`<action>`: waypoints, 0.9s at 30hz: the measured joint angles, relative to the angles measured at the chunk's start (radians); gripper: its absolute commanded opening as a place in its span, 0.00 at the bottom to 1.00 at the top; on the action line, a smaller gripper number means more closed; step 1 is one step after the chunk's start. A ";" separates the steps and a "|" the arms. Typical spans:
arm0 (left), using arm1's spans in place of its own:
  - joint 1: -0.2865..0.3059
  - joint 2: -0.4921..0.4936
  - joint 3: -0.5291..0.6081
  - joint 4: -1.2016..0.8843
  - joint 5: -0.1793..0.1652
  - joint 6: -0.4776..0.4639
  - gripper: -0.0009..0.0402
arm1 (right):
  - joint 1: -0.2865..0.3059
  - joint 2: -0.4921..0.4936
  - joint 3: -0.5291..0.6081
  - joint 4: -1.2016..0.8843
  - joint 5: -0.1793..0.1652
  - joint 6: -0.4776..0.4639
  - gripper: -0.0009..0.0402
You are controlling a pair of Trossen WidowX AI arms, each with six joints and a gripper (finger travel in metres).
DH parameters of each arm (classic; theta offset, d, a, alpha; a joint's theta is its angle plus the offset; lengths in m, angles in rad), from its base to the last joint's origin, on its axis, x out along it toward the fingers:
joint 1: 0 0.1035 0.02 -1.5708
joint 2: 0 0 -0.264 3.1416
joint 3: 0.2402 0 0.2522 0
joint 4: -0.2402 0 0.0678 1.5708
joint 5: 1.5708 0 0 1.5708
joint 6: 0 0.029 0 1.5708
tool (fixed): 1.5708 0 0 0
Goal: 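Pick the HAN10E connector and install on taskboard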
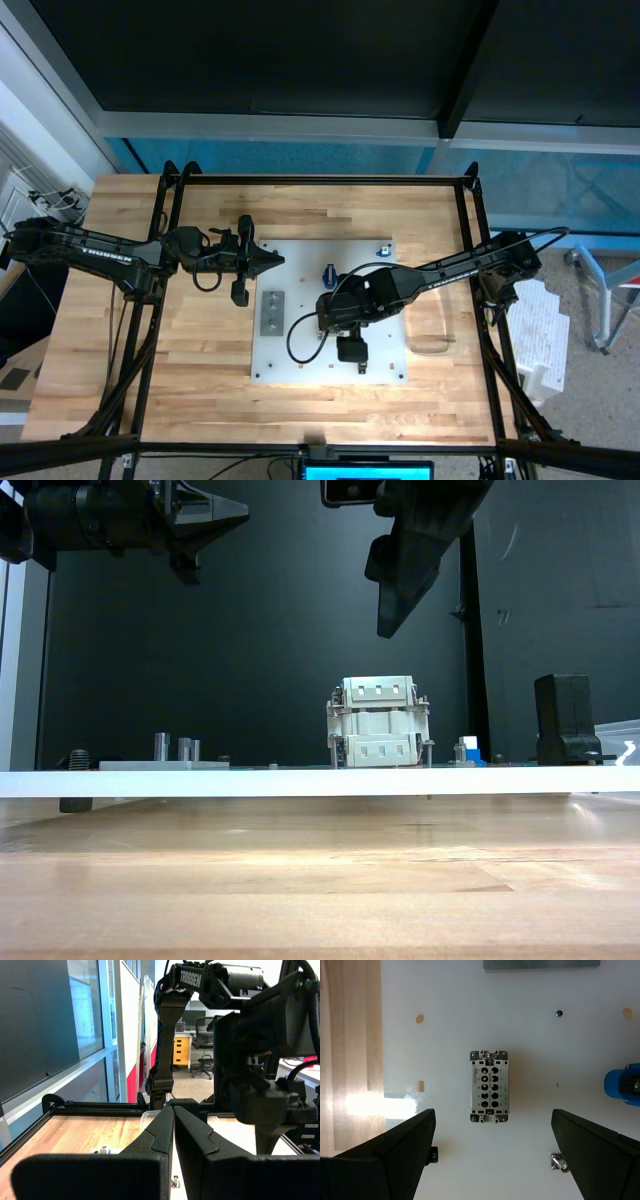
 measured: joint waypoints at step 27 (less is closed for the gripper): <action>0.000 0.000 0.000 0.000 0.000 0.000 0.02 | -0.090 -0.183 -0.114 0.124 -0.008 -0.057 0.59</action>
